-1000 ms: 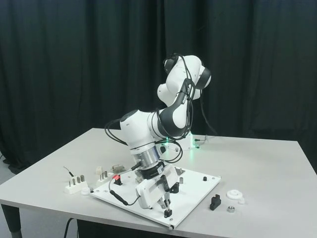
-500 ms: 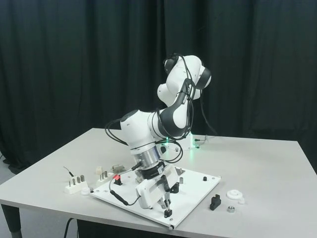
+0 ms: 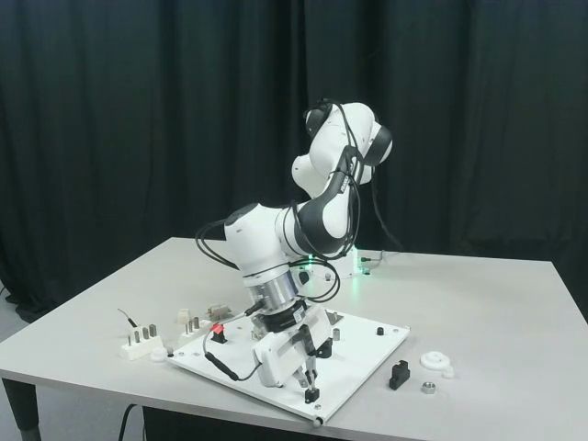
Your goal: Insert Ethernet.
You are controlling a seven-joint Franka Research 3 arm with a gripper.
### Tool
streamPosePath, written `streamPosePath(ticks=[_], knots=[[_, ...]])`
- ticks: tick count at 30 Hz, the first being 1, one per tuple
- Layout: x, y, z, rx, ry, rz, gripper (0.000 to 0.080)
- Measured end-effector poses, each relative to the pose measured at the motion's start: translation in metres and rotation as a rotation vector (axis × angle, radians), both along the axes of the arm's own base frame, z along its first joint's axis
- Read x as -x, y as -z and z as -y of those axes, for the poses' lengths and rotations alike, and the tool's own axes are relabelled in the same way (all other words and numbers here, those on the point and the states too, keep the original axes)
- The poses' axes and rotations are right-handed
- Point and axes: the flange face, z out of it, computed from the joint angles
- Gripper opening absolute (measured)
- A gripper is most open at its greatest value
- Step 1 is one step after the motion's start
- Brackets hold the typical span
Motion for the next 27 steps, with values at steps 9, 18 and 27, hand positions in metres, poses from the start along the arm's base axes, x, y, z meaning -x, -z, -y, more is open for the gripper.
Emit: streamPosePath(ticks=[9, 18, 27], knots=[[-0.0001, 0.0003, -0.0003, 0.006, -0.002, 0.0, 0.0095], [-0.0004, 0.0002, -0.0004, 0.014, -0.005, 0.001, 0.0095], [-0.0005, 0.0007, -0.002, 0.024, -0.01, 0.003, 0.0095]])
